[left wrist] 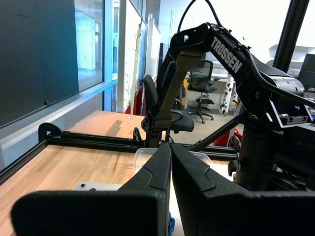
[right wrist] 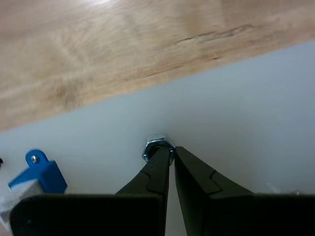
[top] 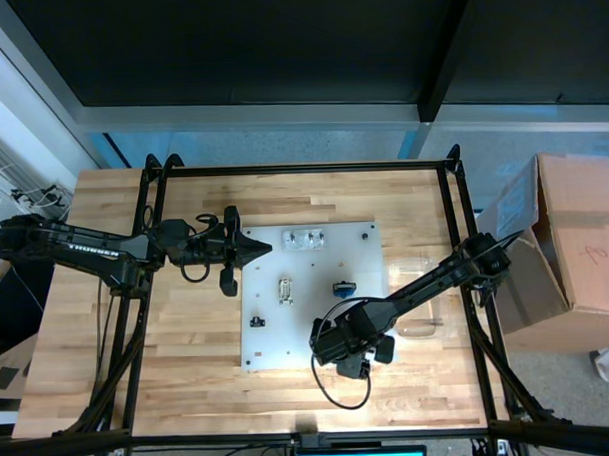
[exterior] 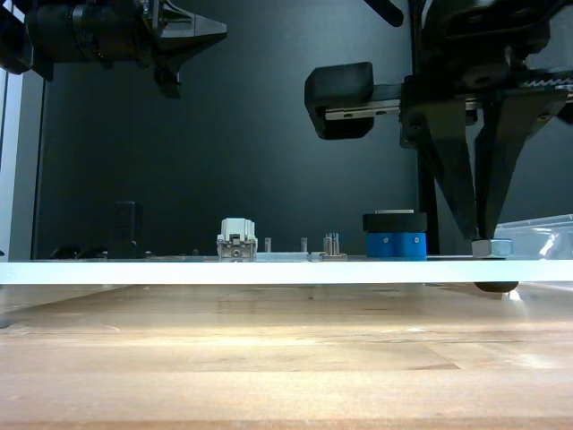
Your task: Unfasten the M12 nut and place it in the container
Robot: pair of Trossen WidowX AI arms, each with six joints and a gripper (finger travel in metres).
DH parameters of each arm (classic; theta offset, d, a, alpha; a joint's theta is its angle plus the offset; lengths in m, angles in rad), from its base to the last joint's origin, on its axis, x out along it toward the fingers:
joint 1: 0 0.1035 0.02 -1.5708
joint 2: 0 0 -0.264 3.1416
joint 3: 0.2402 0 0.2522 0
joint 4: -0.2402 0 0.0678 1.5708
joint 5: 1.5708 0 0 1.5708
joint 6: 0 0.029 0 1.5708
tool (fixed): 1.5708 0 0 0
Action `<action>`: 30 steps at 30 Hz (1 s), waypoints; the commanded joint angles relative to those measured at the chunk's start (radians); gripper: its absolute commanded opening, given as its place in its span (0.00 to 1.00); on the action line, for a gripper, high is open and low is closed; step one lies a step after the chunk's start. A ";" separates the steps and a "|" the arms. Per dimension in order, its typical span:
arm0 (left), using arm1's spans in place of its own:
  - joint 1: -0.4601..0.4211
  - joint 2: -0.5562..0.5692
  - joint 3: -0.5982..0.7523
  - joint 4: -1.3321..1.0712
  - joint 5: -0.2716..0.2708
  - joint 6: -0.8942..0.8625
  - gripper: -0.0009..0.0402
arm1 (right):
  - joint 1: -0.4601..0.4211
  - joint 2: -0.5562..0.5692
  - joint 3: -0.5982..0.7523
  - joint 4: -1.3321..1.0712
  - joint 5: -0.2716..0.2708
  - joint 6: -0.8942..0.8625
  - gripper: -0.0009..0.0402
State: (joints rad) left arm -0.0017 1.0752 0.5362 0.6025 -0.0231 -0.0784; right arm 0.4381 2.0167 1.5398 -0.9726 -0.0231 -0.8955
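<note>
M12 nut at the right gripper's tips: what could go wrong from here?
1. The right gripper is shut, tips together at the rim of the M12 nut rather than spanning it; a twist or lift may slip off.
2. I cannot tell whether the nut sits on its stud; pulling upward could jam it.
The left gripper, shut, hangs high over the white board's far left corner, so a clash looks unlikely.

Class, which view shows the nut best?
Right wrist view: the nut shows large on the white board at the right gripper's shut tips. Low view: small, side-on. High view: hidden under that gripper. Left wrist view, from the left gripper raised above the board's left edge: none.
</note>
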 commanded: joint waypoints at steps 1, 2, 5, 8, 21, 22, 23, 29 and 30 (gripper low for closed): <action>0.000 0.000 0.000 0.000 0.000 0.000 0.02 | 0.000 0.004 0.000 -0.011 -0.002 0.001 0.07; 0.000 0.000 0.000 0.000 0.000 0.000 0.02 | 0.000 -0.002 0.000 -0.020 0.002 0.004 0.07; 0.000 0.000 0.000 0.000 0.000 0.000 0.02 | 0.000 -0.020 0.000 -0.043 0.004 0.031 0.07; 0.000 0.000 0.000 0.000 0.000 0.000 0.02 | 0.000 -0.045 0.000 -0.064 0.005 0.035 0.07; 0.000 0.000 0.000 0.000 0.000 0.000 0.02 | 0.000 -0.121 -0.002 -0.115 -0.007 0.947 0.02; 0.000 0.000 0.000 0.000 0.000 0.000 0.02 | 0.001 -0.121 -0.006 -0.115 -0.007 1.009 0.02; 0.000 0.000 0.000 0.000 0.000 0.000 0.02 | 0.004 -0.123 -0.012 -0.112 -0.010 1.073 0.03; 0.000 0.000 0.000 0.000 0.000 0.000 0.02 | 0.027 -0.123 -0.058 -0.014 -0.058 1.288 0.02; 0.000 0.000 0.000 0.000 0.000 0.000 0.02 | 0.029 -0.123 -0.068 0.004 -0.057 1.309 0.02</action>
State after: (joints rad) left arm -0.0017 1.0752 0.5362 0.6022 -0.0231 -0.0784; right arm 0.4644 1.8931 1.4837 -0.9928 -0.0826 0.3874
